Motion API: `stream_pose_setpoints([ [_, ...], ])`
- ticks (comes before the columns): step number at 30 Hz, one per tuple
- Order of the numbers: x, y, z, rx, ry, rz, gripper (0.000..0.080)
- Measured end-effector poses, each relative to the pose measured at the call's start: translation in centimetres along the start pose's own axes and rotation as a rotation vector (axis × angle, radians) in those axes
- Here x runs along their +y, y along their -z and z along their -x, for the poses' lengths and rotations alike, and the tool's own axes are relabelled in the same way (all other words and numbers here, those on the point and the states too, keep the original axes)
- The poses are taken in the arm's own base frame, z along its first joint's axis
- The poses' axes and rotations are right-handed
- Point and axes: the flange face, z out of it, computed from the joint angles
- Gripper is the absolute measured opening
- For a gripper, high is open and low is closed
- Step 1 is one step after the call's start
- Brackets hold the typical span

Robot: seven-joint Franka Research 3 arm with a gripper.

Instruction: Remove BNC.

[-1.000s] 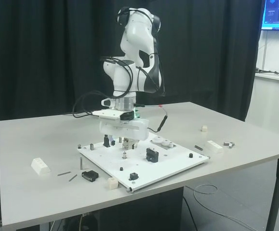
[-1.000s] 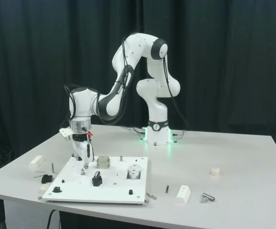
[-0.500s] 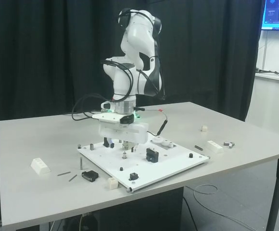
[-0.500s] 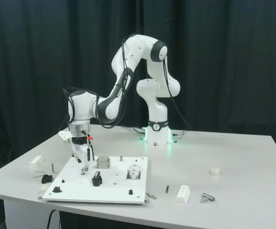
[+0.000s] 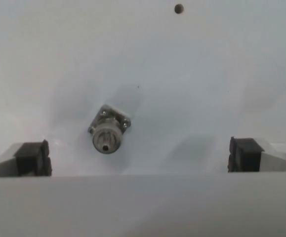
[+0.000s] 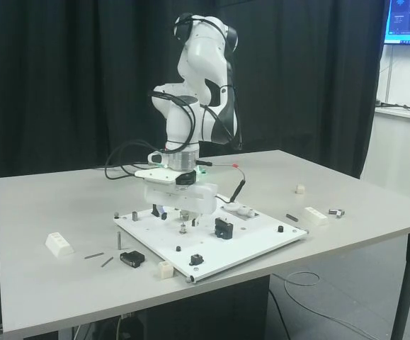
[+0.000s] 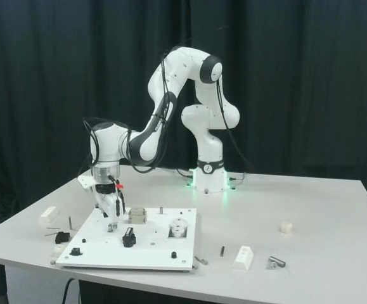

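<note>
The BNC (image 5: 106, 137) looks like bare metal, dull silvery with a faint sheen, on a small metal flange held by tiny screws. The board (image 5: 192, 98) under it is smooth white, matt, probably plastic. The pads (image 5: 33, 158) on the hand (image 5: 138, 158) look like black matt rubber. The arm (image 7: 170, 88) has glossy white plastic shells. The desk (image 6: 42, 205) is a smooth grey matt top. Behind hangs a black cloth curtain (image 7: 310, 76), softly folded.
</note>
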Motion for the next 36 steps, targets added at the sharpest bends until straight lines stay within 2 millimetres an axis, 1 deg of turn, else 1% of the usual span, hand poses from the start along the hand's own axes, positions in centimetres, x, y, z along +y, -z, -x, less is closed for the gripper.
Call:
stream_pose_setpoints([
  [26, -0.37, -0.86, 0.13, 0.003, 0.003, 0.008, 0.08],
  [27, -0.37, -0.87, 0.13, 0.003, 0.003, 0.008, 0.0773],
  [32, -0.39, -0.9, 0.18, 0.001, 0.002, 0.007, 0.0773],
  [33, -0.4, -0.91, 0.2, 0.001, 0.002, 0.007, 0.0583],
  [36, -0.43, -0.95, 0.27, -0.003, -0.002, 0.005, 0.0583],
])
